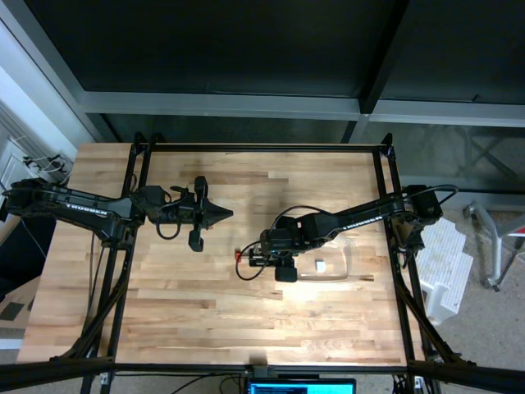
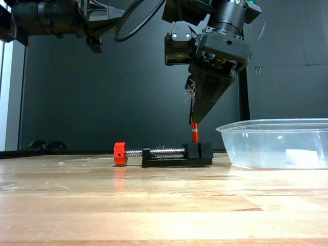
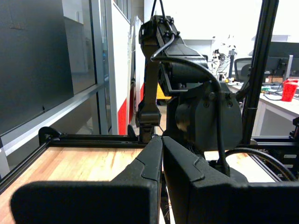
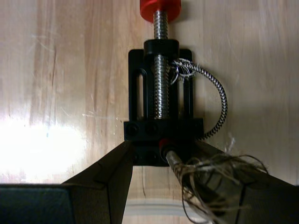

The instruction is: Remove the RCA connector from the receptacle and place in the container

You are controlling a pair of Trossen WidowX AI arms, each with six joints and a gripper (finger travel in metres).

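Red RCA connector (image 2: 193, 132) upright in the receptacle (image 2: 177, 154), straddled by the right gripper (image 4: 164, 143).
Its jaws stand spread either side of the plug, not pinching it. The clear container (image 2: 271, 143) sits just beside the receptacle, opposite its red knob (image 2: 120, 154). The left gripper (image 3: 161, 149), jaws pressed together, hangs apart beyond the knob end.

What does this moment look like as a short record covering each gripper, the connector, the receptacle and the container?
left gripper: shut, parked above the table, away from the task's things
right gripper: open, pointing down, fingers either side of the RCA connector
RCA connector: upright, seated in the receptacle
receptacle: on the table, red knob pointing away from the container
container: beside the receptacle, not touching it; holds a small white piece
task state: connector not yet removed
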